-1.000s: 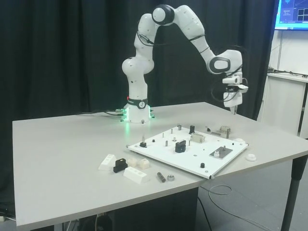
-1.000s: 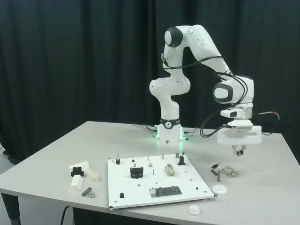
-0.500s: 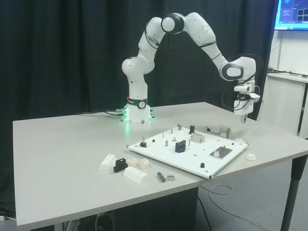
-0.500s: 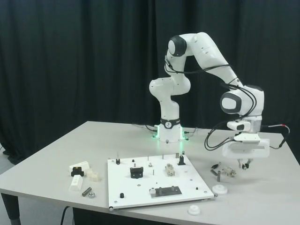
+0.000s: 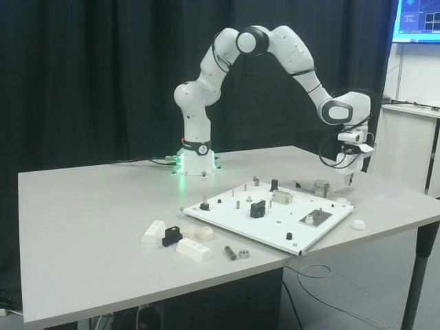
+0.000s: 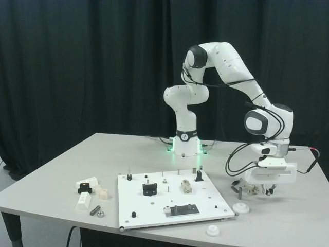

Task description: Place BNC.

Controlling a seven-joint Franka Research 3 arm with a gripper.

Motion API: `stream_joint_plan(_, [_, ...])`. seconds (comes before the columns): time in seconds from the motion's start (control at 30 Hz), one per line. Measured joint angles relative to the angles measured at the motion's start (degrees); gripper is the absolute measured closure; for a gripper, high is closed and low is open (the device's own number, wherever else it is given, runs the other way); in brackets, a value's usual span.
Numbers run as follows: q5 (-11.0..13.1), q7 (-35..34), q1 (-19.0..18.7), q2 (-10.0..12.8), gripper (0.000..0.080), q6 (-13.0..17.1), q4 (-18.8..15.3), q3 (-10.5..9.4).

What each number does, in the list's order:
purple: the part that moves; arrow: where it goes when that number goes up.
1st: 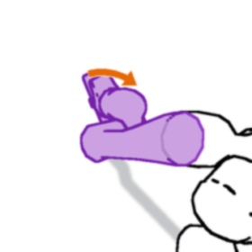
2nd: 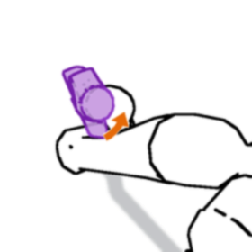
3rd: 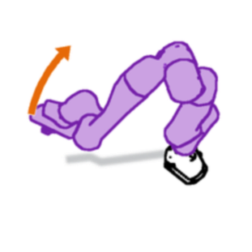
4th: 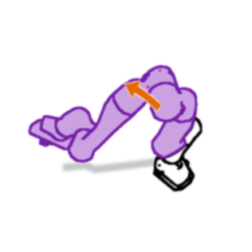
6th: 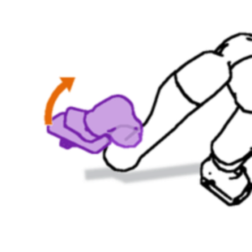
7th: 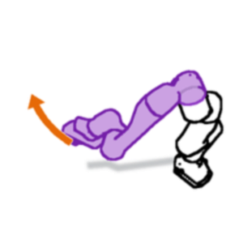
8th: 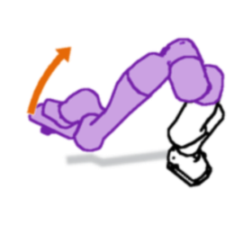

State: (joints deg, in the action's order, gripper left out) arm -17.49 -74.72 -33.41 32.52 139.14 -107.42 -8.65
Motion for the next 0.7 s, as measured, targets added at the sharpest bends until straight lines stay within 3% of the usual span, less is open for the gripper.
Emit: stream_joint_plan(0.7, [4.21, 2.75, -0.63, 2.55, 0.068, 0.02, 2.43, 1.43])
